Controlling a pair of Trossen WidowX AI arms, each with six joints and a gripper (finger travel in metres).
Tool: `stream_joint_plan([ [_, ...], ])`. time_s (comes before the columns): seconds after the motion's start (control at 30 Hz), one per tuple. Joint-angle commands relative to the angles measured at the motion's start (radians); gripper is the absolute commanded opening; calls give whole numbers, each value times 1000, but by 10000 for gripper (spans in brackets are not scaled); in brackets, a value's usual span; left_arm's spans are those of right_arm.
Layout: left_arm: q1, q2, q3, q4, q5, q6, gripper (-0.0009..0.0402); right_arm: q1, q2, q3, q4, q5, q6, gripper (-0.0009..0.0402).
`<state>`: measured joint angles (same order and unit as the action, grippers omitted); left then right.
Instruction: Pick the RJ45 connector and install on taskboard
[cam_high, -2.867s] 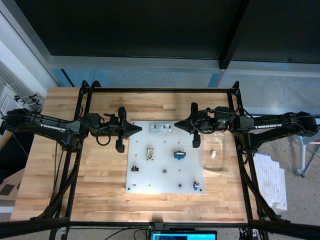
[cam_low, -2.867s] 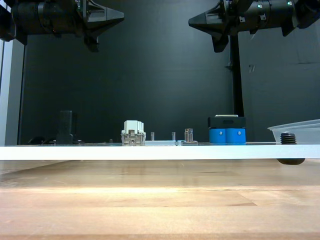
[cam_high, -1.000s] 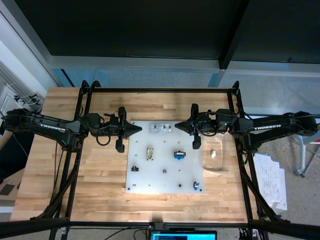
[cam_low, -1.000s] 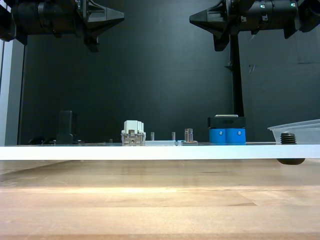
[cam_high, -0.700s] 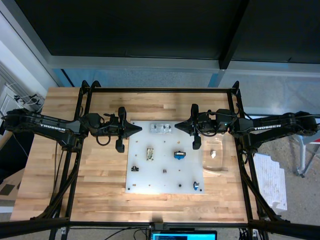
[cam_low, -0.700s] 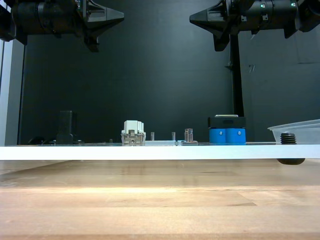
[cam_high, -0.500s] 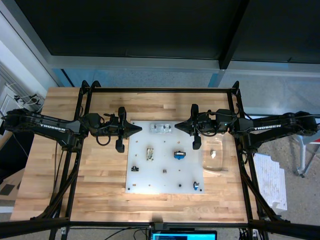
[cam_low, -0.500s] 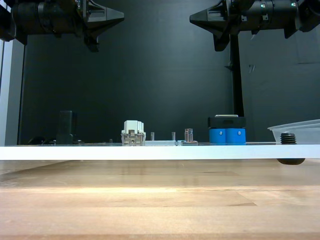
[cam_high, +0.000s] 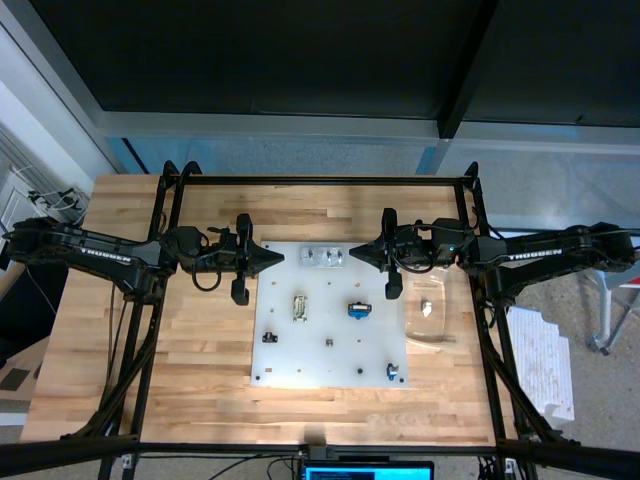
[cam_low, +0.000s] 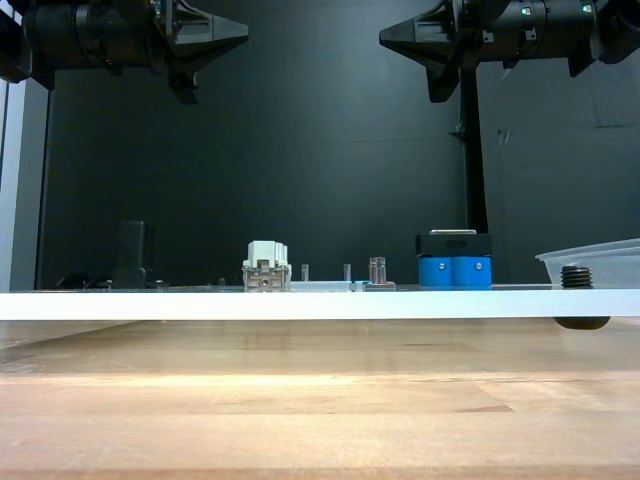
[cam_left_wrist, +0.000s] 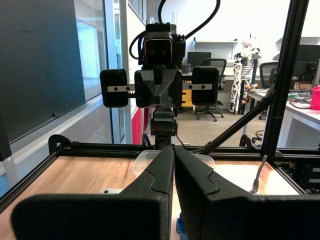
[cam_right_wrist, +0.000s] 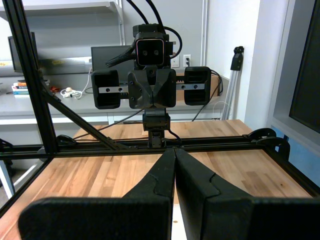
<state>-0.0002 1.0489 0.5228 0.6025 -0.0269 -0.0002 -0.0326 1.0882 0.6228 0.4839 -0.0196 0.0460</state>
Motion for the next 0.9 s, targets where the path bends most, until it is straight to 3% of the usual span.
stream_joint_plan([
  [0.03,0,0,0,0,0,0,0,0,0,1,0,0,-1,0],
  [0.9,0,0,0,0,0,0,0,0,0,0,-23,0,-1,0],
])
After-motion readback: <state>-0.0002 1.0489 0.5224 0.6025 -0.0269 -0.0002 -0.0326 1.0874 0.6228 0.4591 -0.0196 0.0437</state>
